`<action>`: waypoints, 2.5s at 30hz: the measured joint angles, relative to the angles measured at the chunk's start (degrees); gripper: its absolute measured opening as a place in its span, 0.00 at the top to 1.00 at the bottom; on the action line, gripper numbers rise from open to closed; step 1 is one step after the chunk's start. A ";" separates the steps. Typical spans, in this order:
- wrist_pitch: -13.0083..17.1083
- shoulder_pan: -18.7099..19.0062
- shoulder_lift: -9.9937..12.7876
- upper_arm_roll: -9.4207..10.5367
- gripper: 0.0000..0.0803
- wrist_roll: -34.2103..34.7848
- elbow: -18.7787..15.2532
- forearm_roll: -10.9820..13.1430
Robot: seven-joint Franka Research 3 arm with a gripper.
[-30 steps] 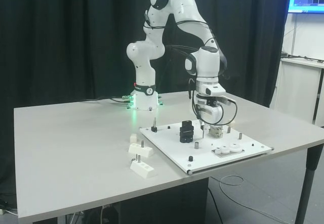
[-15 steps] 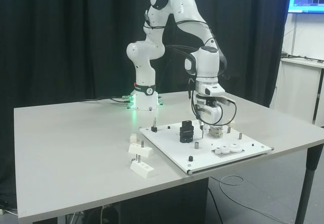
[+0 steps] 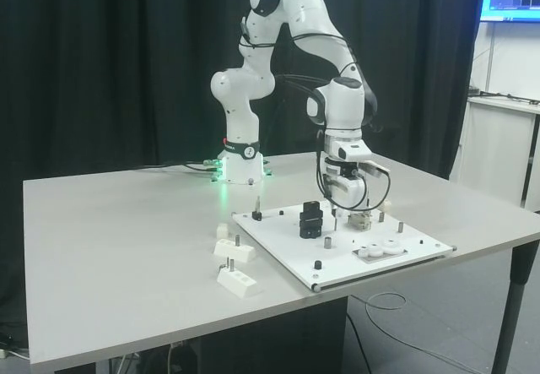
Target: Insert square peg 1.
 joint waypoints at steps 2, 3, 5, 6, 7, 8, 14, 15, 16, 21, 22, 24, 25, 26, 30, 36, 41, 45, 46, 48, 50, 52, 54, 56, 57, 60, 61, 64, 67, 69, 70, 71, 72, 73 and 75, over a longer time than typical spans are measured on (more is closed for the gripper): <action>0.00 0.00 0.00 0.03 0.97 0.58 0.01 0.02; 0.00 0.00 0.00 0.04 0.97 0.87 0.01 0.03; 0.01 0.01 0.00 0.05 0.97 1.52 0.01 0.03; 0.03 0.02 0.00 0.05 0.97 1.87 0.01 0.03; 0.06 0.02 0.00 0.06 0.97 2.21 0.01 0.03; 0.11 0.02 0.01 0.06 0.97 2.52 0.01 0.03; 0.73 0.02 0.16 0.06 0.97 3.10 0.01 0.03; 0.88 0.02 0.19 0.06 0.97 3.14 0.02 0.03; 1.02 0.02 0.21 0.06 0.97 3.17 0.02 0.03; 1.37 -0.01 0.27 0.00 0.97 3.21 0.01 0.01; 1.44 -0.02 0.31 -0.03 0.97 3.21 0.01 0.00; 1.45 -0.05 0.32 -0.06 0.97 3.21 0.01 -0.01; 1.45 -0.05 0.32 -0.08 0.97 3.21 0.00 -0.03; 1.45 -0.05 0.32 -0.10 0.97 3.21 -0.01 -0.05; 1.44 -0.05 0.32 -0.14 0.97 3.21 -0.03 -0.11; 1.18 -0.05 0.25 -0.16 0.97 3.21 -0.04 -0.31; 0.49 -0.05 0.05 -0.27 0.97 3.21 -0.11 -0.59; 0.00 -0.05 -0.25 -0.33 0.97 3.21 -0.11 -0.97; -0.03 -0.05 -0.34 -0.34 0.97 3.21 -0.12 -1.04; -0.04 -0.05 -0.49 -0.34 0.97 3.21 -0.15 -1.10; -0.04 -0.05 -0.59 -0.35 0.97 3.21 -0.17 -1.10; -0.04 -0.05 -0.63 -0.37 0.97 3.21 -0.17 -1.10; -0.03 -0.05 -0.63 -0.38 0.97 3.21 -0.17 -1.10; 0.00 -0.05 -0.63 -0.39 0.97 3.21 -0.20 -1.10; 0.02 -0.05 -0.61 -0.39 0.97 3.21 -0.22 -1.10; 0.16 -0.05 -0.49 -0.40 0.97 3.21 -0.28 -1.10; 0.23 -0.05 -0.41 -0.40 0.97 3.21 -0.29 -1.10; 0.53 -0.05 -0.09 -0.39 0.97 3.22 -0.29 -1.10; 0.84 -0.01 0.08 -0.38 0.97 3.21 -0.28 -1.10; 0.91 0.02 0.08 -0.38 0.97 3.21 -0.29 -1.10; 0.91 0.03 0.08 -0.38 0.97 3.22 -0.29 -1.10; 0.91 0.03 0.08 -0.38 0.97 3.21 -0.29 -1.10; 0.91 0.04 0.06 -0.38 0.97 3.21 -0.29 -1.10; 0.91 0.04 0.05 -0.38 0.97 3.21 -0.29 -1.10; 0.91 0.06 0.05 -0.38 0.97 3.22 -0.29 -1.10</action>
